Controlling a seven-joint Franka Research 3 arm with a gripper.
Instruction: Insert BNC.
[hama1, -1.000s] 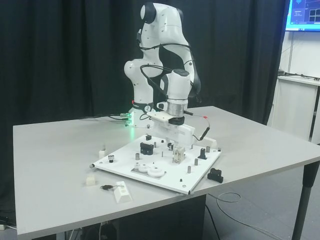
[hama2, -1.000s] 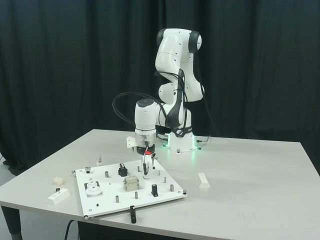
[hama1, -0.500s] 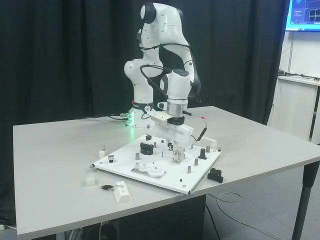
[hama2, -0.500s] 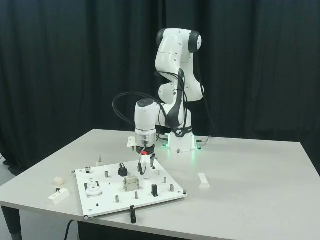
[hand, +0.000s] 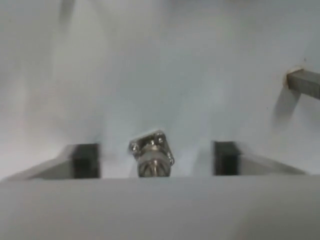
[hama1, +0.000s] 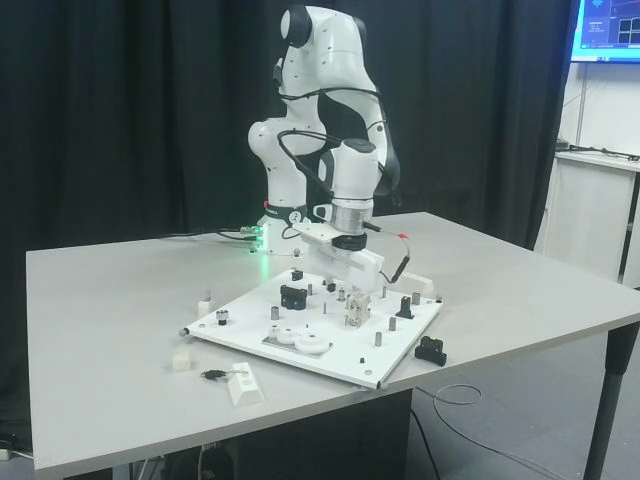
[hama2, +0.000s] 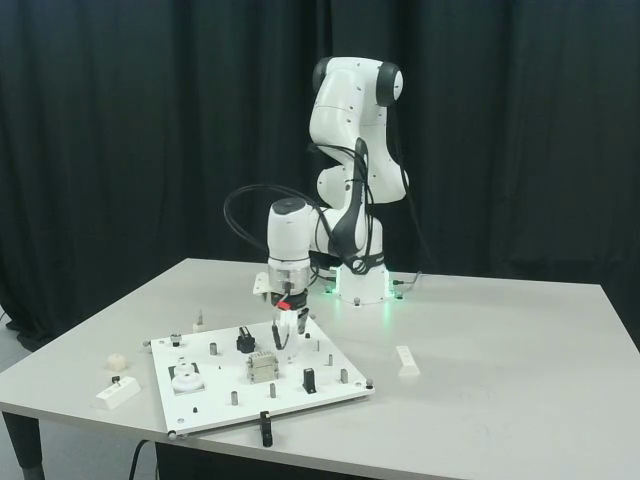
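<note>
1. Gripper (hama2: 281, 338) hangs wrist-down over the white assembly board (hama1: 400, 345), above its rear half. Presumably parked there to line up with the socket underneath.
2. Wrist view: BNC socket (hand: 151, 154), metal barrel on a small square flange, fixed to the board and seated between the two fingertips (hand: 86, 160). Centring reads as deliberate, so an approach can run straight down the barrel.
3. Jaws spread apart, one black pad each side of the socket, nothing gripped between them. Neither pad touches the barrel.
4. Whether a plug already sits on the socket: cannot tell.
5. Cable (hama1: 400, 262) loops from the wrist area down toward the board's far edge; slack, clear of the socket.
6. Board lies flat on the grey worktop (hama1: 110, 300), near its front edge. Other fixtures share it: a black block (hama1: 292, 295), white gears (hama1: 303, 343), several upright pegs. Loose white part (hama2: 407, 360) on the worktop, well apart from the board.
7. Judgement: alignment stage; a bayonet fitting would need a push plus a twist.
</note>
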